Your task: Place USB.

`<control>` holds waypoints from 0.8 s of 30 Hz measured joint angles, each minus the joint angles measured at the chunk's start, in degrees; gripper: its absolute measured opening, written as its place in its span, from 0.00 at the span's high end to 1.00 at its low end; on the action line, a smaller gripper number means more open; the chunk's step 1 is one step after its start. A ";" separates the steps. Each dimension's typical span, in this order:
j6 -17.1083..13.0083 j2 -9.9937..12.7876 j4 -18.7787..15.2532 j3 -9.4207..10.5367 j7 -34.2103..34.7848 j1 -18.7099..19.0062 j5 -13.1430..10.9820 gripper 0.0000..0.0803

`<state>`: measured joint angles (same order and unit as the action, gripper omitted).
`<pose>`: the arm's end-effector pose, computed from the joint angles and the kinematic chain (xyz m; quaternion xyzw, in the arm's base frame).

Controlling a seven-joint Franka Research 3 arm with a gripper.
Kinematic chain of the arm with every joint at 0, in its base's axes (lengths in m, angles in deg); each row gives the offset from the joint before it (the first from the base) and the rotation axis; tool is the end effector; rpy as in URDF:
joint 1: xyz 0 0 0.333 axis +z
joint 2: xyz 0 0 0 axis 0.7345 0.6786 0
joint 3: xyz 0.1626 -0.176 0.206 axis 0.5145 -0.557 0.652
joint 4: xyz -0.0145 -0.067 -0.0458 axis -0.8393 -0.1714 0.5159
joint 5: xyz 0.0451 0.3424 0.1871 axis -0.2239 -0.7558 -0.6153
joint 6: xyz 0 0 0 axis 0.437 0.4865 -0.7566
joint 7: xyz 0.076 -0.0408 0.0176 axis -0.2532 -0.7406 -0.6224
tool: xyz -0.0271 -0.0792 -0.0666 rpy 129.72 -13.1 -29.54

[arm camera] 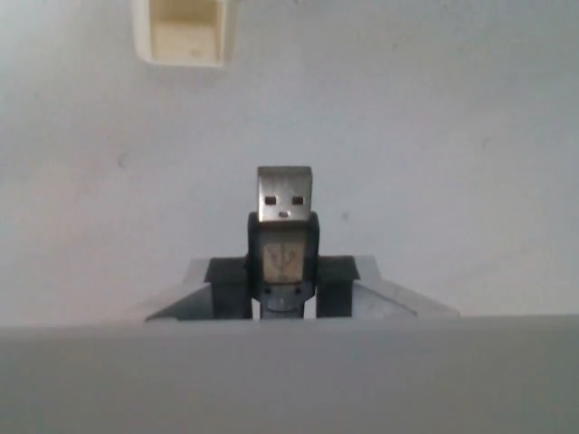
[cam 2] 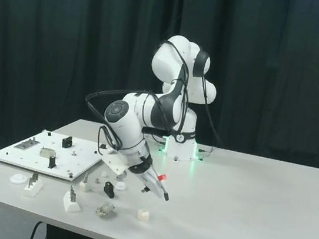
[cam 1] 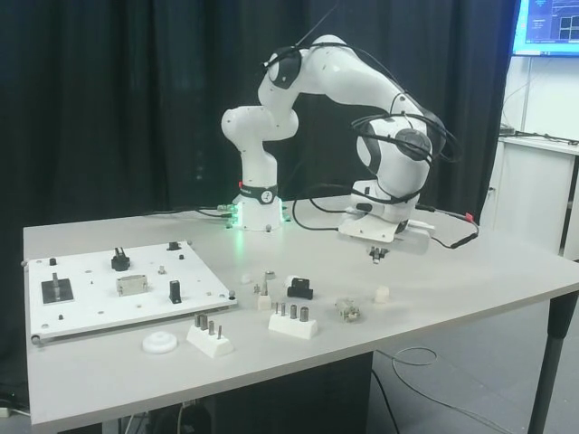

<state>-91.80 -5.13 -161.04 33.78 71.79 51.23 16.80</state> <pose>0.6754 -0.0104 0.2452 0.7244 -0.6341 -0.2571 0.0838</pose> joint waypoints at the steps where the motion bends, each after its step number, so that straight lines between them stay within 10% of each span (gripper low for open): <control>1: 0.00 0.23 0.19 0.00 0.09 -0.03 -0.28 0.81; 24: -0.92 6.53 6.07 -0.01 0.37 -1.57 -6.61 0.81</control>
<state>-92.73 1.40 -154.96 33.77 72.16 49.66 10.19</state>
